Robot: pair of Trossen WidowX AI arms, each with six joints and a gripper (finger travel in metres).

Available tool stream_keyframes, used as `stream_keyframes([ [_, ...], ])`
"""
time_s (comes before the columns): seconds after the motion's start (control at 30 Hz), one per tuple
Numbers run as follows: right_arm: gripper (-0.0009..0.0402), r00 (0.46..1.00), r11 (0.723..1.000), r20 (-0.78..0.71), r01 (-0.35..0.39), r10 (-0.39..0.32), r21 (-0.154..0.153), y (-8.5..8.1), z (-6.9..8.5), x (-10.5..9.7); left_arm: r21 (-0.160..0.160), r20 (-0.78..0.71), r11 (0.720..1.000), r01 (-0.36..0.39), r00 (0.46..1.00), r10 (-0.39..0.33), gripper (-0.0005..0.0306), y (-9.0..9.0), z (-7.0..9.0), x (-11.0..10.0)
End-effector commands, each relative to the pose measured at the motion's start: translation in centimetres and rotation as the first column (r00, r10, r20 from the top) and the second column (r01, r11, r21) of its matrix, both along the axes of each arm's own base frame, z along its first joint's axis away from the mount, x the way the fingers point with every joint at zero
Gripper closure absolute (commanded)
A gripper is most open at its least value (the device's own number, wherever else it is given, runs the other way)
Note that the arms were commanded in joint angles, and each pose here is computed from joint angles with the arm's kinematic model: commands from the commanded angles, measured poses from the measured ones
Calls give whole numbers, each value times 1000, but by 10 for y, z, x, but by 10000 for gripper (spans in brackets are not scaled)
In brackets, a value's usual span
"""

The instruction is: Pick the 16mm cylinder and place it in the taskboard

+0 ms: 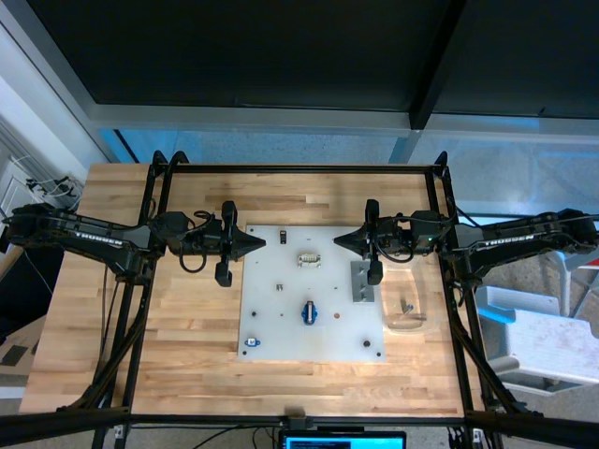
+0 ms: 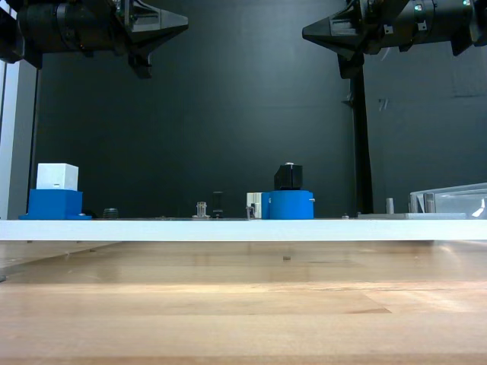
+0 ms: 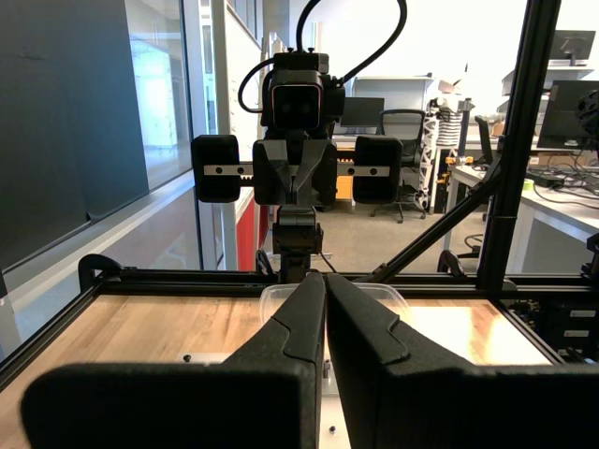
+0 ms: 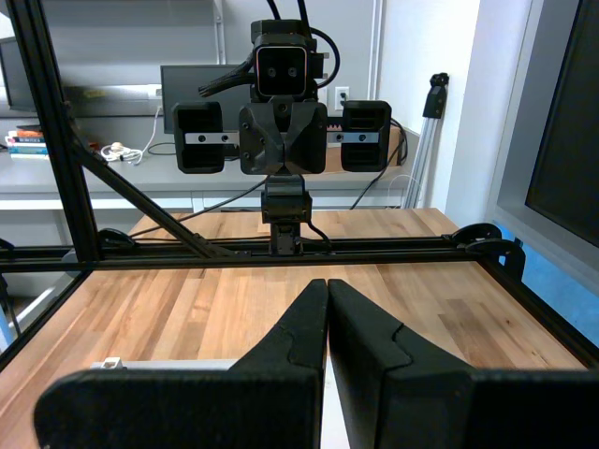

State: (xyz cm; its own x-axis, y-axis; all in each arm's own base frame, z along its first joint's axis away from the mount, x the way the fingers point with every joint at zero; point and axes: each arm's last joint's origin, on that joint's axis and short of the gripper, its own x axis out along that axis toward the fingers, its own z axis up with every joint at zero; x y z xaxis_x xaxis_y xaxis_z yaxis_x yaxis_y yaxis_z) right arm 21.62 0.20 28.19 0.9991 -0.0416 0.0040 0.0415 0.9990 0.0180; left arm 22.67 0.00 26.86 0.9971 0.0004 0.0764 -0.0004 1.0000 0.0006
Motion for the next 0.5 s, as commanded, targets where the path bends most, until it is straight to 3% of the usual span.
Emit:
stream_keyframes([
  [0.03,393,1000,1000,5,-1,1,0,0,0,0,0,0,1000,1,1000,-1,300,0,0,0],
  [0.33,393,1000,1000,7,-2,2,2,0,1,0,0,0,1000,0,1000,0,300,0,0,0],
  [0.4,393,1000,1000,0,-1,1,30,0,3,0,0,0,1000,1,1000,-1,300,0,0,0],
  [0.5,393,999,1000,-50,1,0,25,0,6,1,0,0,1000,0,1000,0,300,0,0,0],
])
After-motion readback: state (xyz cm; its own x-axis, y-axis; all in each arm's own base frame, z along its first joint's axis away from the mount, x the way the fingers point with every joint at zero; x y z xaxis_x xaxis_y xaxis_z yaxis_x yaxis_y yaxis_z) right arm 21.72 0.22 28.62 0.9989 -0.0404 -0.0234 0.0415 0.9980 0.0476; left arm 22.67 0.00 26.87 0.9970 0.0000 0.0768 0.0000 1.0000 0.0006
